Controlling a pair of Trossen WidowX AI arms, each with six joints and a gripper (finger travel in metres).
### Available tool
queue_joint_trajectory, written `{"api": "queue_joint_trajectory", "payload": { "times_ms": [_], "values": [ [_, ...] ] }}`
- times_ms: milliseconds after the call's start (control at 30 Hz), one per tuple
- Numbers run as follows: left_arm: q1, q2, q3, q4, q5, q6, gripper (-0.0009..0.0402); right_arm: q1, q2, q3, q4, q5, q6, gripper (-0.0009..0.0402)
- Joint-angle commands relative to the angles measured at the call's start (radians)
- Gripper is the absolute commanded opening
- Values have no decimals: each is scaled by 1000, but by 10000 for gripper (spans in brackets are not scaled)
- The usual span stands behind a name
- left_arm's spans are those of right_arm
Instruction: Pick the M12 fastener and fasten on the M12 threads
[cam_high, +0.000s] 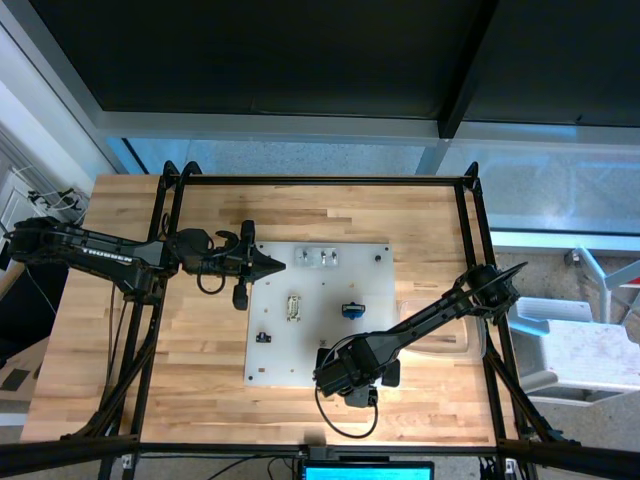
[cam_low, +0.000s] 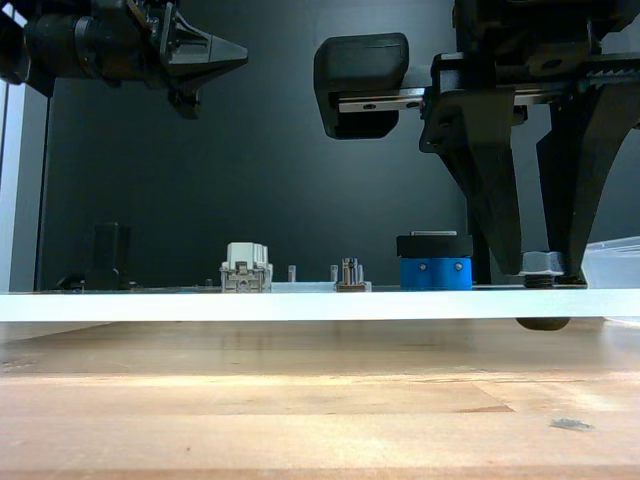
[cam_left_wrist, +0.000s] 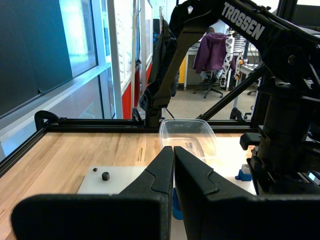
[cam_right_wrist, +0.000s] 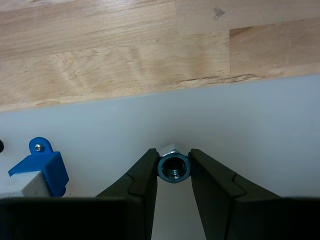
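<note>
Right tool (cam_right_wrist: 173, 156): it is low over the near right edge of the white board (cam_high: 275, 360). Its two fingers pinch the M12 fastener (cam_right_wrist: 174, 168) from opposite sides.
M12 fastener: a small silver nut with its threaded hole facing up toward the wrist camera. In the low view it sits on top of the black ribs of the M12 threads (cam_low: 541, 282). So it is on its stud but not run down, because ribs show under it.
Handling, as I judge: the nut is light, hard and stiff, and it will not deform. The metal is smooth, so it can slip or spin between the fingers.
Where to hold: on two opposite flat sides, low enough to keep the nut level, with the hole left free.
Step in hand, as I judge: turning the nut down the threads. Most of the fastening is not yet done.
Risk: if the nut tilts, the threads can cross and jam.
Blue connector (cam_low: 435, 272): it stands on the board near the stud, apart from the fingers.
Clear container (cam_left_wrist: 187, 137): it rests on the tabletop (cam_high: 130, 340) beyond the board's right edge. The nut is not in it.
Left tool (cam_high: 275, 265): it is raised above the board's far left part. Its fingers are pressed together and carry nothing.
</note>
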Motion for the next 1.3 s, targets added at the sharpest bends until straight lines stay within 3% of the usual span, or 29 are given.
{"api": "queue_joint_trajectory", "payload": {
  "times_ms": [33,733,1033,1300],
  "values": [
    [0,0,0,0,0,0,0,0,0,-2,-1,0,4,20],
    [0,0,0,0,0,0,0,0,0,-5,3,0,24,20],
    [0,0,0,0,0,0,0,-1,0,-5,6,1,255,20],
    [0,0,0,0,0,0,0,-1,0,-5,6,1,600,20]
  ]
}}
